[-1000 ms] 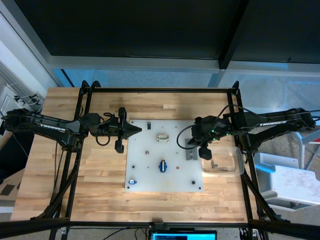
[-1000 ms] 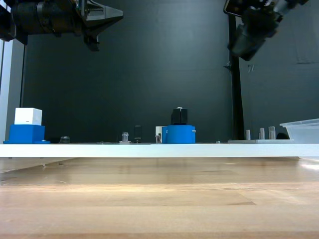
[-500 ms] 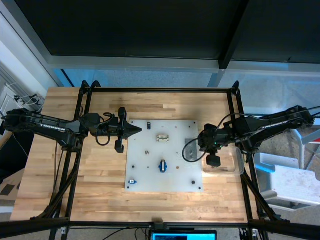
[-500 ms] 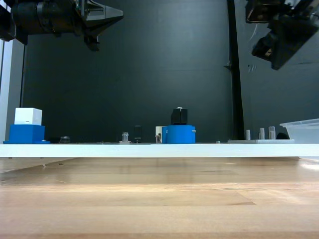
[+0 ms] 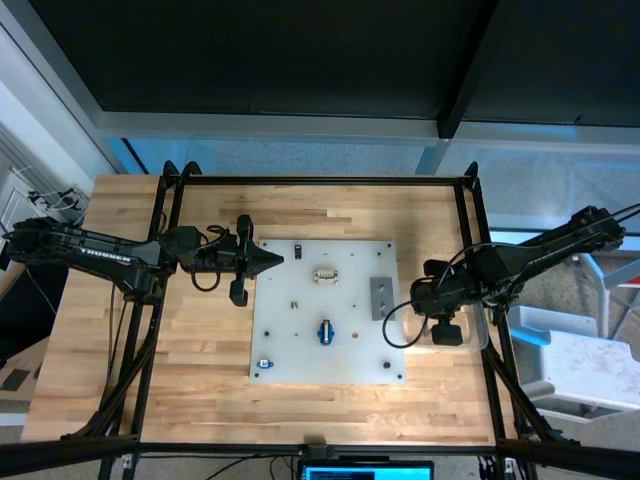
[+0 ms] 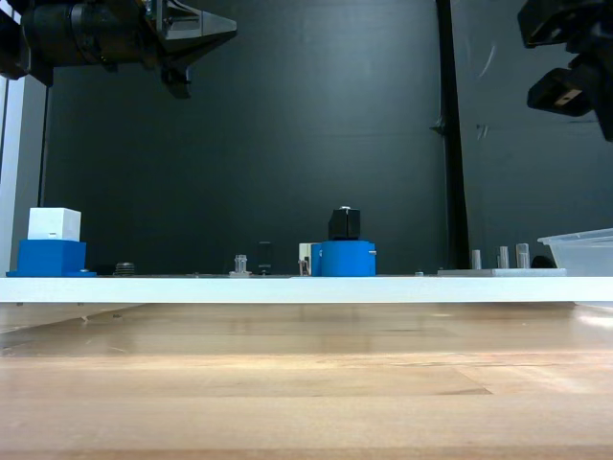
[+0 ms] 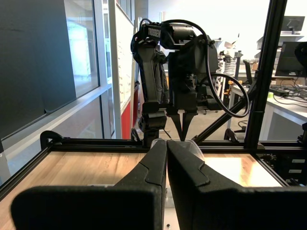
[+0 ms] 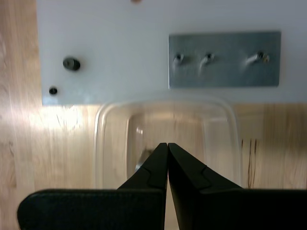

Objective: Pick the 16mm cylinder and place it in the taskboard

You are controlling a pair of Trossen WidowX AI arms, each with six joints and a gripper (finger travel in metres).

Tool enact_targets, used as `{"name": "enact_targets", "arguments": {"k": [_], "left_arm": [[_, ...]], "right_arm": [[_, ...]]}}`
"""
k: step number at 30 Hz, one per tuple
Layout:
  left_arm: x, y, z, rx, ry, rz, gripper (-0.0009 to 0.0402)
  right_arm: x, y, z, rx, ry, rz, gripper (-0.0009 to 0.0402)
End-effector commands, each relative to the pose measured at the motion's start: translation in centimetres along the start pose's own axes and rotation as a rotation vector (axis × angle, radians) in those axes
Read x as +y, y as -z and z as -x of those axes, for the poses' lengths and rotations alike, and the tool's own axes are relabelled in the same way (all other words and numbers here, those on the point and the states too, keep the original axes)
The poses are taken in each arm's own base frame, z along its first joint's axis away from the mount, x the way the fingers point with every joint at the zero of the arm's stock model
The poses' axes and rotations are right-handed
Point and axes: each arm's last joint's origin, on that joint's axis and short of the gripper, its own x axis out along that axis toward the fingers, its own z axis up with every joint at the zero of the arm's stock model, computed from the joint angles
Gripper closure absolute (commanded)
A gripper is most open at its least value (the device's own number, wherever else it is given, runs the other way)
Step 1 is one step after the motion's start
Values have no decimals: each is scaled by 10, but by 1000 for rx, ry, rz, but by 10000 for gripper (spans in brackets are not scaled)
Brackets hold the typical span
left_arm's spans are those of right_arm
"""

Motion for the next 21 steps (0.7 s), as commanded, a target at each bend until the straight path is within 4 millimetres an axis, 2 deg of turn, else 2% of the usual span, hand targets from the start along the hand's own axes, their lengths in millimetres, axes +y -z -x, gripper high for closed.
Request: {"name": "enact_targets", "arguments": {"k": [1, 21], "left_arm": [[0, 0, 0, 0, 0, 0, 393], [0, 0, 0, 0, 0, 0, 393]], "right_arm": [[3, 3, 0, 22, -2, 2, 393], [13, 17, -1, 113, 15, 21, 393]]}}
